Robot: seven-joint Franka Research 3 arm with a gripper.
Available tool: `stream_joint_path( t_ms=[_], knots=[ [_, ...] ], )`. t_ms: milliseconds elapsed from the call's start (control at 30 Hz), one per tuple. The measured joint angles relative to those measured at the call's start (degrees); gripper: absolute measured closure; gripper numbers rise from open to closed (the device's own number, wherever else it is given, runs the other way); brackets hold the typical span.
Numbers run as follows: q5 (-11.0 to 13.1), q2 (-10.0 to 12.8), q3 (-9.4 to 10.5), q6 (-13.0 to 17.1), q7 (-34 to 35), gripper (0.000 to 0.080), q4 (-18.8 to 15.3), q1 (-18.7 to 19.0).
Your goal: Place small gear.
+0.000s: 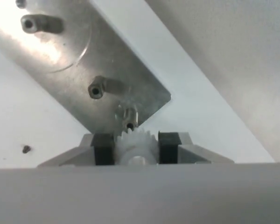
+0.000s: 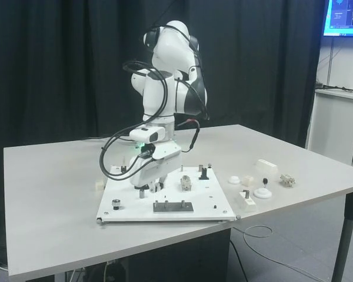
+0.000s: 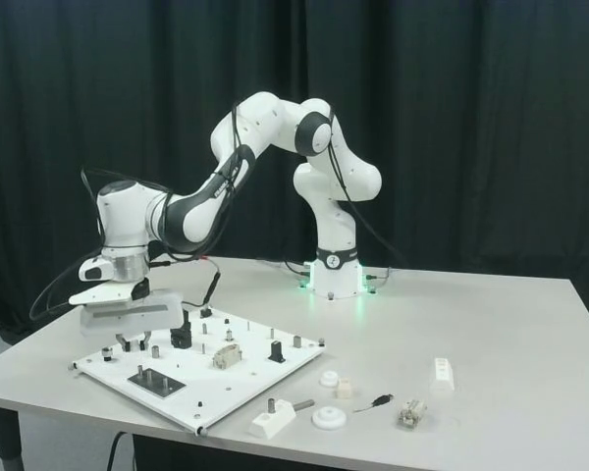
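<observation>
Two fingers: the gripper (image 1: 136,148) squeezes the small gear (image 1: 136,144) between its black pads (image 1: 102,148).
Gear spot: held up just above the grey metal plate (image 1: 107,79), close to a short peg (image 1: 129,119).
Plate spot: on the white board (image 2: 165,202).
Board spot: on the grey table (image 2: 53,194).

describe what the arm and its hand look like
The arm is white, built of rounded segments with black joint bands, on a base ringed with green light. Black cables loop along its outside down to the wrist. The hand has two fingers with black pads and a grey body.
</observation>
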Motion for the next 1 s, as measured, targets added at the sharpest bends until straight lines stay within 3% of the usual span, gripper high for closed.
stream_joint_path(
  t_ms=[167,1000],
  knots=[
    [0.0,0.0,-0.22,-1.2,0.0,0.0607,0.8,0.0],
    [0.0,0.7,-0.62,-1.3,0.0,0.0607,0.8,0.0]
  ],
)
